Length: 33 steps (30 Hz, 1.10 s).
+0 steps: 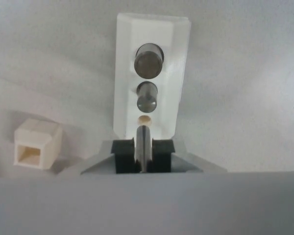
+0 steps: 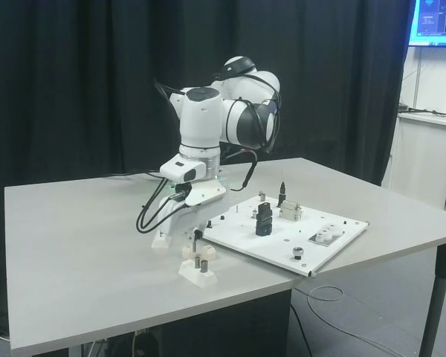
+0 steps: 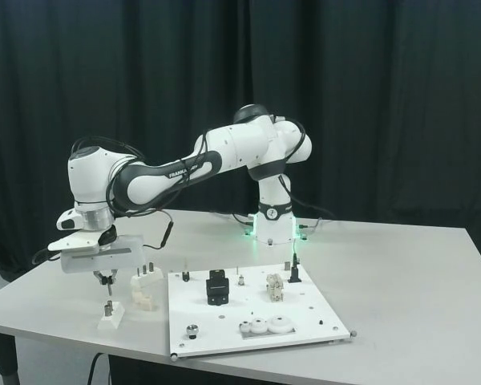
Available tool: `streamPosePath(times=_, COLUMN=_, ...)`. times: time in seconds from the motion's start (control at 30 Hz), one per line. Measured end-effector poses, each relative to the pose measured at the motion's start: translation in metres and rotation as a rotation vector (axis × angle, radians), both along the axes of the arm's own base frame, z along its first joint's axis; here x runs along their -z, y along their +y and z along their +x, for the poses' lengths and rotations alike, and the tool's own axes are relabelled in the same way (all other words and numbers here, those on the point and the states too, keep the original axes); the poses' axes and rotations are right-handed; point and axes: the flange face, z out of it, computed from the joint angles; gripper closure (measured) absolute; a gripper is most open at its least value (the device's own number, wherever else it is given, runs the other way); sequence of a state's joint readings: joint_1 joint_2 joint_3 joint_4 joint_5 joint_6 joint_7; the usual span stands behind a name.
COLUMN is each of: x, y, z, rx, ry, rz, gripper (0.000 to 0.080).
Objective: Insert round peg 2.
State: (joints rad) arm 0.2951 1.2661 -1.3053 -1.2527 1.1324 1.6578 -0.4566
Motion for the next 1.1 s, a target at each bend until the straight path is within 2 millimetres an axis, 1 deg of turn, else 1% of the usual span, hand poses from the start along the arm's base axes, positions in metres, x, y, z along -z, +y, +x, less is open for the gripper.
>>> streamPosePath(times=0.8, x=0.001, y=0.001, z=0.001, rx=-0.001, ry=-0.004, rz=0.005, gripper=0.0733)
streamPosePath(times=1.1, x=-0.001, y=0.01, z=-0.006, rx=0.023, ry=0.058, rz=0.061, gripper=0.0733)
